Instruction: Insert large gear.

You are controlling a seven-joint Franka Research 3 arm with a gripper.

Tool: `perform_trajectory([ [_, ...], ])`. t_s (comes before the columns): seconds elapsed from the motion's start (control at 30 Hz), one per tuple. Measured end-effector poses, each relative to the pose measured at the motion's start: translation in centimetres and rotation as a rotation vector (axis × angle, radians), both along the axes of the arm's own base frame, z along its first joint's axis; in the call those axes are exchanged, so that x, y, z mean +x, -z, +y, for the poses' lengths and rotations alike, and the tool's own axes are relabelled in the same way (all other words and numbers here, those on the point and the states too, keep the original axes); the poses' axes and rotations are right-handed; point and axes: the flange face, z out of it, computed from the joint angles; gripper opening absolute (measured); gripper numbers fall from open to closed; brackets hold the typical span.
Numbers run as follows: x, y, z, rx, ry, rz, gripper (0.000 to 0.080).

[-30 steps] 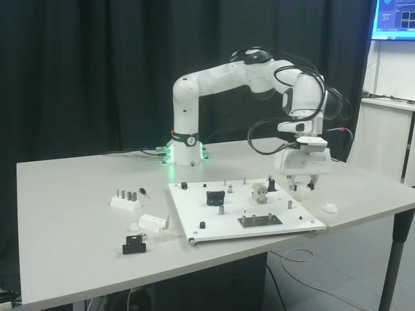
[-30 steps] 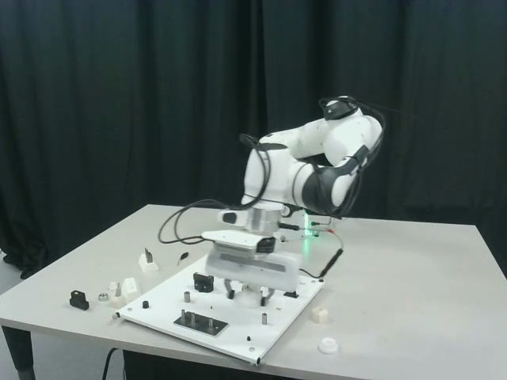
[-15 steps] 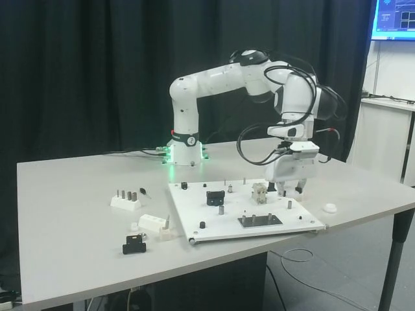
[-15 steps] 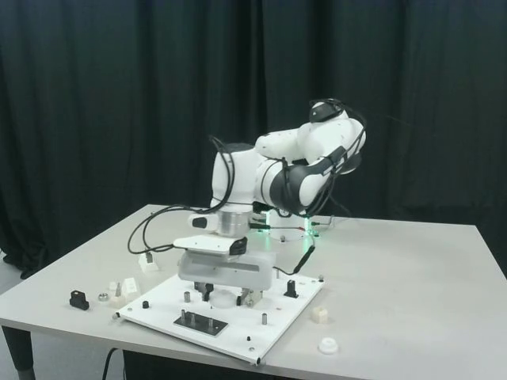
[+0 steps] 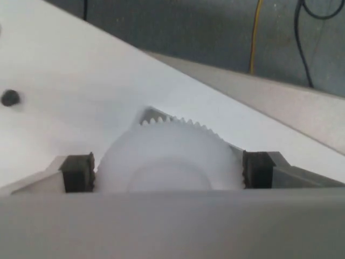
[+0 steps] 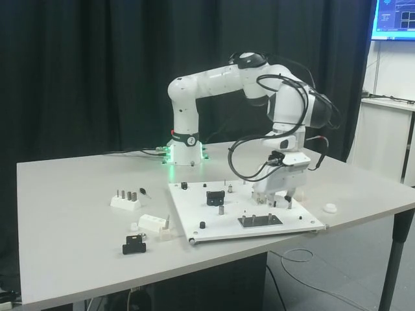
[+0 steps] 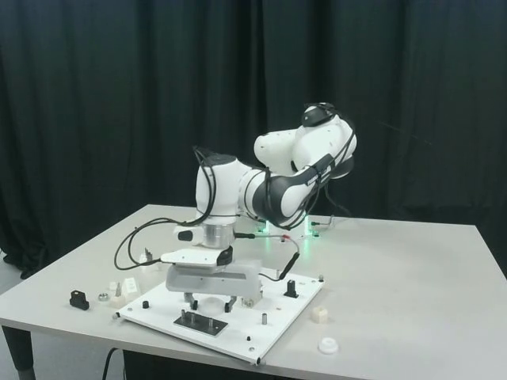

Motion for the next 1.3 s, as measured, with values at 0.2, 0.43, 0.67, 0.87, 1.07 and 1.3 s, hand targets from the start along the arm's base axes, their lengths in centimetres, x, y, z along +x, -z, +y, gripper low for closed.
perform_trajectory([
  [0.2,-0.1,0.8,-1.0,0.006,0.002,0.010,0.0597],
  [0.43,-0.1,1.2,-1.8,0.029,0.020,0.003,0.0597],
  [0.67,-0.1,1.6,-2.4,0.053,0.036,-0.006,0.0597],
  [0.87,-0.2,2.0,-2.6,0.065,0.043,-0.003,0.0597],
  [1.07,-0.3,2.3,-2.5,0.077,0.046,0.002,0.0597],
  [1.3,-0.5,2.6,-2.3,0.090,0.048,0.015,0.0597],
])
